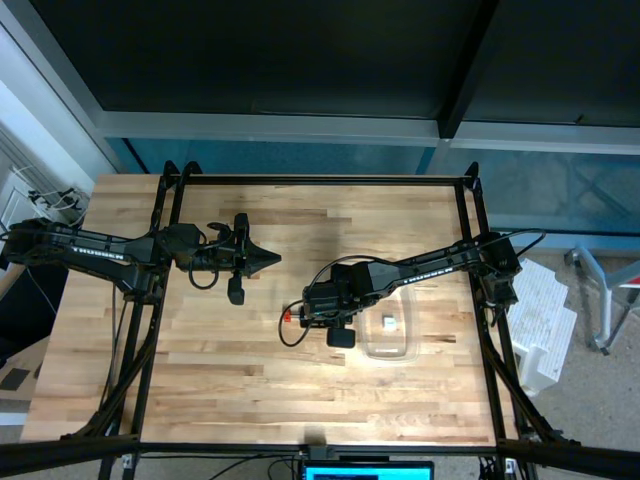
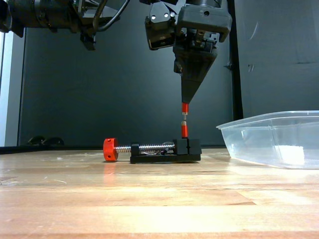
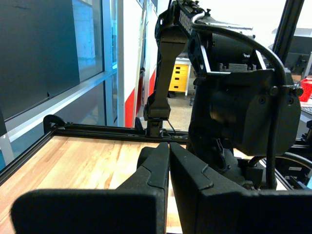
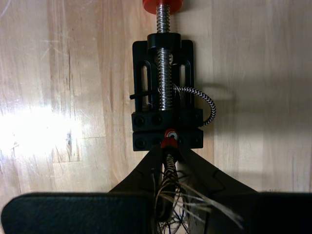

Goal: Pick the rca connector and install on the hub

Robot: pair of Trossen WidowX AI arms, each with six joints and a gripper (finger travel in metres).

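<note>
Low view, right tool [image 2: 185, 101] pinches rca connector [image 2: 184, 110], left tool [image 3: 169, 147] closed aloft

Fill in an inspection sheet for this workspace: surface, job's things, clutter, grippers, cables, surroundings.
Surface: light wooden table.
Job's things: rca connector held upright at the red socket of the hub, seating unclear.
Clutter: clear tray holding a small white piece.
Grippers: right gripper shut on the rca connector, over the hub; left gripper shut, raised over the table's left side.
Cables: braided cable looping from the hub.
Surroundings: black frame around the table.
</note>
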